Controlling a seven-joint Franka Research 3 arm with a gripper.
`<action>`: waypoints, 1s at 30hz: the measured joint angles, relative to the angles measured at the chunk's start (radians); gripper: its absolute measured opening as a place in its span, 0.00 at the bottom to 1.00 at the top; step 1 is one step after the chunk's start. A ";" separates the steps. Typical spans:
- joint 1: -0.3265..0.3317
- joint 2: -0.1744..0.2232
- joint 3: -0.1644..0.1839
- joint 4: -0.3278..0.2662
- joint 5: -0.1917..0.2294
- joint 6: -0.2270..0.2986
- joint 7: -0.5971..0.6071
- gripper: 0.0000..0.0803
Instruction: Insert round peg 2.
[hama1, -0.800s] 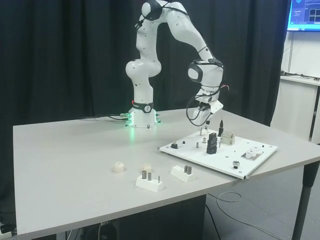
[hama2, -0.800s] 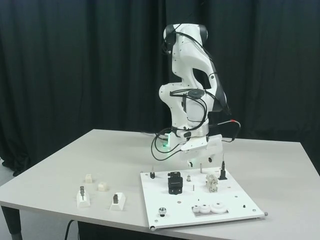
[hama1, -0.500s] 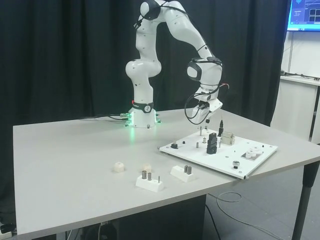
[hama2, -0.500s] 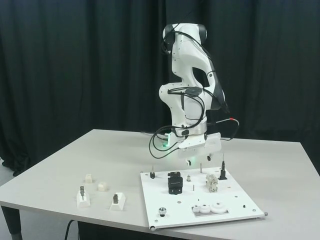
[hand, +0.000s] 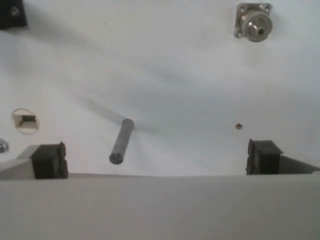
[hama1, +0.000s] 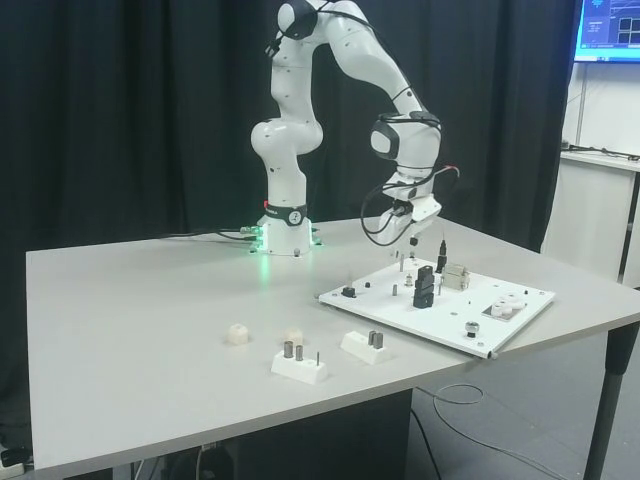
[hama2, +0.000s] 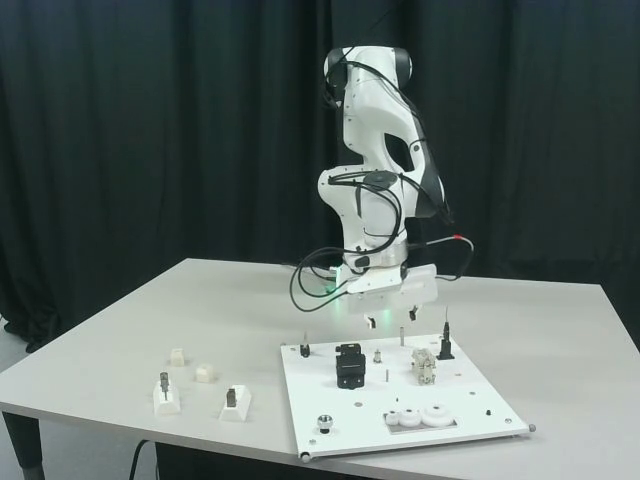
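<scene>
Grey and slim, the peg (hand: 121, 141) stands upright in the white board (hand: 165, 65), seated in its hole between the two spread fingertips as the wrist view looks down on it. The gripper (hand: 155, 156) hangs above it with its black pads (hand: 49, 160) wide apart and holding nothing; neither pad touches the peg. In the room views the gripper (hama2: 393, 318) is clear of the board (hama2: 460, 400), with open air between it and the peg (hama2: 402, 334) below.

Around the peg the board is mostly bare. A small hole (hand: 238, 126) lies near it, a square-flanged socket (hand: 253, 20) stands well apart, and an oval cut-out (hand: 25, 121) sits off to the other side. In the second room view a black block (hama2: 349, 365) stands near the board's middle, a thin black probe (hama2: 444, 342) rises near the far edge, and two white gears (hama2: 420, 417) lie close to the near edge. The board (hama1: 440, 305) rests on the grey table (hama1: 130, 310), near its edge.

Well apart from the board, on the open table, are two white holders (hama1: 300, 362) with short pegs and two small white blocks (hama1: 236, 334). The arm (hama1: 330, 60) arches over from its base (hama1: 283, 232), where a green light glows.
</scene>
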 joint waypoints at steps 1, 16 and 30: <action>0.000 0.000 -0.002 0.000 -0.002 0.000 0.005 1.00; 0.000 0.000 -0.012 -0.011 -0.058 -0.009 0.055 1.00; -0.001 0.006 -0.016 -0.029 -0.069 -0.009 0.058 1.00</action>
